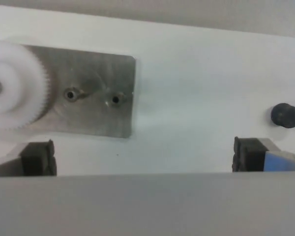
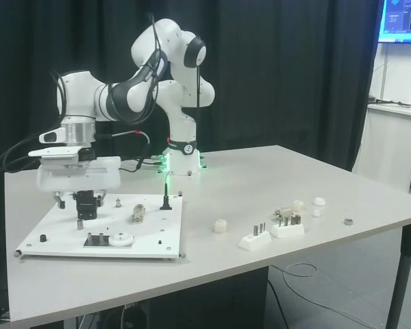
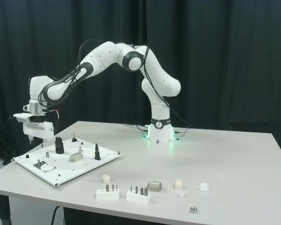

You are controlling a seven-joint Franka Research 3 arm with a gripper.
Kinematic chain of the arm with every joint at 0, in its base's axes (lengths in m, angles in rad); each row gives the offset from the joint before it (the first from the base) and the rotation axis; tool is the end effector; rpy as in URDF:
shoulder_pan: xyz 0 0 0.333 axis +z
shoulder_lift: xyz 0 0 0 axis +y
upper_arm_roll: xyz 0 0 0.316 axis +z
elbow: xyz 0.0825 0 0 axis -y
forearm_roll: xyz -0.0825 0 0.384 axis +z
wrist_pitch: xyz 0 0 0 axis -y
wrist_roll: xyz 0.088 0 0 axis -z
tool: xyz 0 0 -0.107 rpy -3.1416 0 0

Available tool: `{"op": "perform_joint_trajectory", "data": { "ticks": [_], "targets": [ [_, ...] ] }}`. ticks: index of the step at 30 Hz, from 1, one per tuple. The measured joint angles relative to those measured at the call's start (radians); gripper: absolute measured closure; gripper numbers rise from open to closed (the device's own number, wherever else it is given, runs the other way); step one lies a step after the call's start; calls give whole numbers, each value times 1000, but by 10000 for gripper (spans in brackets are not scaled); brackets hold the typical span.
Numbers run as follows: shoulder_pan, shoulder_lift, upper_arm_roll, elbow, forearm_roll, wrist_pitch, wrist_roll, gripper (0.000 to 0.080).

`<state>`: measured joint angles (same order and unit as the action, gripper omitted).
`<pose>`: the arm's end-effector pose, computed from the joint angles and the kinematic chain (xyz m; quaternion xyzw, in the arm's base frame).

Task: Pick square peg 1.

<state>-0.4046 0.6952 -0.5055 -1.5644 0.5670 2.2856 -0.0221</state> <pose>0.4910 -0.5159 0.2850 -0.8442 0.5273 -0.0909 0.0321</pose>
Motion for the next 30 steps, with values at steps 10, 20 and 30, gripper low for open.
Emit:
{"op": "perform_joint_trajectory", "data": {
  "ticks": [10, 20, 30],
  "targets": [
    [21, -14, -2, 14, 0, -42, 107, 3],
    [76, -32, -2, 19, -1, -93, 344, 3],
    [161, -39, -7, 19, -5, -153, 597, 3]
  ]
}}
